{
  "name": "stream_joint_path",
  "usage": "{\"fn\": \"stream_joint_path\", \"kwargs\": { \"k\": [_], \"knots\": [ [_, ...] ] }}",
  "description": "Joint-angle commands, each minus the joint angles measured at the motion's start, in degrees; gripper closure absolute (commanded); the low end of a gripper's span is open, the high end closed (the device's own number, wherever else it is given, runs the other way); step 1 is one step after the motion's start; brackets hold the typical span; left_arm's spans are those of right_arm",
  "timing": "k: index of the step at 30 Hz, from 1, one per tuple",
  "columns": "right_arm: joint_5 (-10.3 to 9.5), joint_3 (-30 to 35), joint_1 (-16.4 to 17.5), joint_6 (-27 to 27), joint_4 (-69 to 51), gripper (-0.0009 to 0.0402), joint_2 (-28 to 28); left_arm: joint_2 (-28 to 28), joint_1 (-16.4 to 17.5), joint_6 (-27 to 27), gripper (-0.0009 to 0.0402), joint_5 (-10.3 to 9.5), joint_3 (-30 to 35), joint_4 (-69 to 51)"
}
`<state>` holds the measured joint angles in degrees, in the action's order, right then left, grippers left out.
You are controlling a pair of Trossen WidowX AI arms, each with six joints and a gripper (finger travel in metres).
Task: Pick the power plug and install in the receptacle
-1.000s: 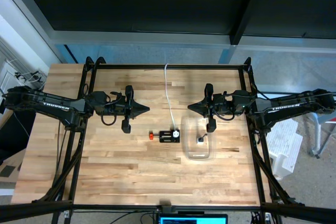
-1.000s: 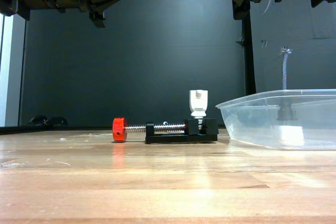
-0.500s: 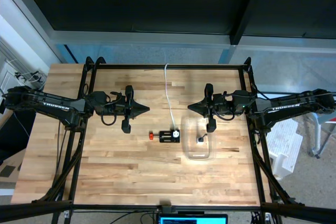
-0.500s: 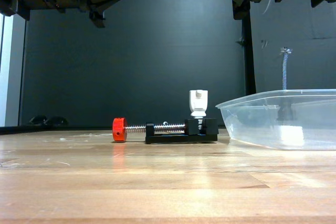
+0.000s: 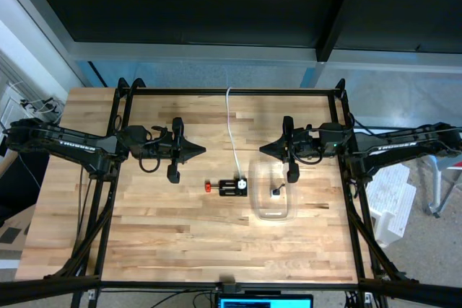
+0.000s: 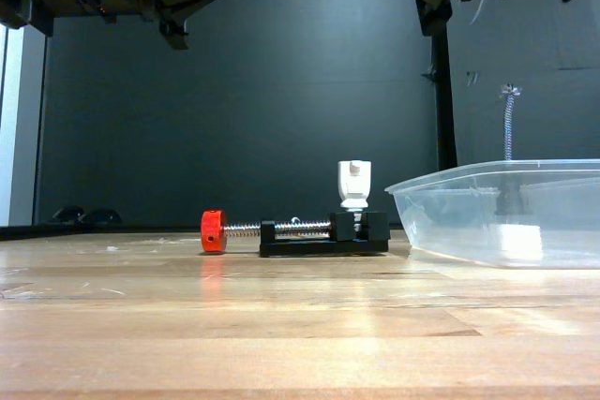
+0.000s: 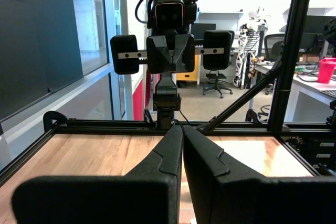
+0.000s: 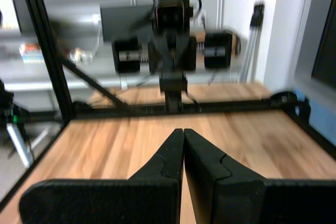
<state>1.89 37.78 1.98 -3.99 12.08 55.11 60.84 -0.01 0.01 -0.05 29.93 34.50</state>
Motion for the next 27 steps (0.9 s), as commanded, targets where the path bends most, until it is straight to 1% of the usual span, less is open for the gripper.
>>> {"fn": "stream_joint_path", "kwargs": {
  "k": [1, 3, 5, 6, 11, 16, 21, 27],
  "knots": [
    [0.04, 2.9, 0.2, -0.1, -11.9, 0.0393, -1.9, 0.0, 0.0, 0.0, 0.0393, 0.02, 0.0, 0.0],
    [0.09, 4.5, 0.3, -0.3, -19.3, 0.0393, -2.6, 0.0, 0.0, 0.0, 0.0393, 0.02, 0.0, 0.0],
    [0.7, 5.9, 0.6, -1.0, -25.7, 0.0394, -3.0, 0.0, 0.0, 0.0, 0.0393, 0.02, 0.0, 0.0],
    [1.64, 6.6, 1.0, -1.3, -28.8, 0.0393, -3.1, 0.0, 0.0, 0.0, 0.0393, 0.02, 0.0, 0.0],
    [4.59, 10.0, 3.2, -1.6, -42.8, 0.0393, -3.2, 0.0, 0.0, 0.0, 0.0393, 0.02, 0.0, 0.0],
    [4.59, 11.6, 6.0, -3.6, -52.0, 0.0393, -3.9, 0.0, 0.0, 0.0, 0.0393, 0.02, 0.0, 0.0],
    [4.52, 11.3, 8.4, -4.8, -60.0, 0.0393, -3.8, 0.0, 0.0, 0.0, 0.0393, 0.02, 0.0, 0.0],
    [4.52, 11.3, 10.3, -4.8, -62.1, 0.0392, -2.3, 0.0, 0.0, 0.0, 0.0393, 0.02, 0.0, 0.0]
  ]
}}
